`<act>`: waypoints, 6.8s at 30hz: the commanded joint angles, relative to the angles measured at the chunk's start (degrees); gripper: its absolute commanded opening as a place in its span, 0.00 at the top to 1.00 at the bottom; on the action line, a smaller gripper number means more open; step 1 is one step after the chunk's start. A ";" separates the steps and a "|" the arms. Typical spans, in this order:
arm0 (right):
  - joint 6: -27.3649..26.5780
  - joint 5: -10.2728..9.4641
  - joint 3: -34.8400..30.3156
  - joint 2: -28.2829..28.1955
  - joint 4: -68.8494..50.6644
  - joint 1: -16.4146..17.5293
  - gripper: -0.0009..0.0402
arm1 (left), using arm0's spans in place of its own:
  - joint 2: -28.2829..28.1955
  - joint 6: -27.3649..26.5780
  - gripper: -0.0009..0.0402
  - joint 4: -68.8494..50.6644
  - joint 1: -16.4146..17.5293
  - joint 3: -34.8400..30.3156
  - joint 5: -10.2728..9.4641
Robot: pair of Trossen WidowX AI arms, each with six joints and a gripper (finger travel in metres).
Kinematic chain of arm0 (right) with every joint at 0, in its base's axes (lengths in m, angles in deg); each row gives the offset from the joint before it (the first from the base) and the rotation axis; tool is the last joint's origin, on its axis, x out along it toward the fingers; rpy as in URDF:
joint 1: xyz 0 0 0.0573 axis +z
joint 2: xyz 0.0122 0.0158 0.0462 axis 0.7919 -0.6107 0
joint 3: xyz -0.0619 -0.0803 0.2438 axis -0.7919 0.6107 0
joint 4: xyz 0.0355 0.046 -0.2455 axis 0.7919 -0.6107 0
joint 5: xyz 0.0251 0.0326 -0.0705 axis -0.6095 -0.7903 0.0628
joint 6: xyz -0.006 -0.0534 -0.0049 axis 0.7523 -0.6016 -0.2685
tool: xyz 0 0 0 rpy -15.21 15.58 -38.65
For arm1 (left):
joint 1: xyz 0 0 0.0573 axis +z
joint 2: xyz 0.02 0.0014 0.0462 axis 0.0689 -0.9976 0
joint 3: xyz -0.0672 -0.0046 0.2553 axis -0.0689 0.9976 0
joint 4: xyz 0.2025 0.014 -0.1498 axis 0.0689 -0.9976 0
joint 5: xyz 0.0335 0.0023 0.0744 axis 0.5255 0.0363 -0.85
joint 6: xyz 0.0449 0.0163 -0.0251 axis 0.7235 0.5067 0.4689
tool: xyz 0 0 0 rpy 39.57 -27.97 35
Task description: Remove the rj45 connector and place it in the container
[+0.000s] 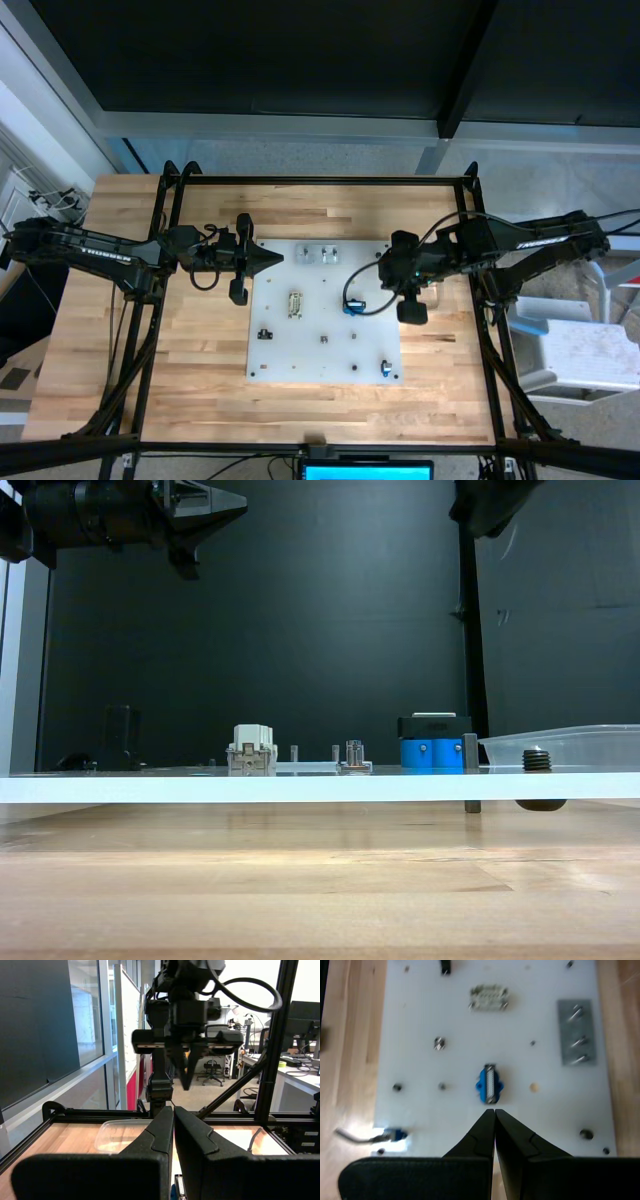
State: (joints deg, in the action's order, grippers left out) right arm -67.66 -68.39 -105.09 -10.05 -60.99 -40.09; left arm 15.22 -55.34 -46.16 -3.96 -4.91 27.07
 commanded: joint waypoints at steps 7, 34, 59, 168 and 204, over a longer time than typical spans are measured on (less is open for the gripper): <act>5.97 -0.04 -5.68 -5.90 -11.13 7.19 0.98 | 0.00 0.00 0.98 0.00 0.02 -0.02 0.00; 20.74 -1.22 -5.57 -13.55 -13.88 22.58 0.97 | 0.00 0.00 0.98 0.00 0.00 -0.02 0.00; 24.76 3.45 -2.47 -18.40 -4.70 24.98 0.51 | 0.00 0.00 0.98 0.00 0.00 -0.02 0.00; 23.37 6.43 4.17 -18.14 4.44 25.68 0.98 | 0.00 0.00 0.98 -1.03 0.02 -0.02 0.00; 14.49 5.35 12.57 -1.16 -1.38 8.90 0.98 | -0.11 0.00 0.98 -1.22 0.02 -0.02 0.00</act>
State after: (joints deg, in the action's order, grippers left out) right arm -52.12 -63.08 -93.53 -12.21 -62.54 -30.19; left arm 15.13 -55.37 -47.41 -3.96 -4.93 27.07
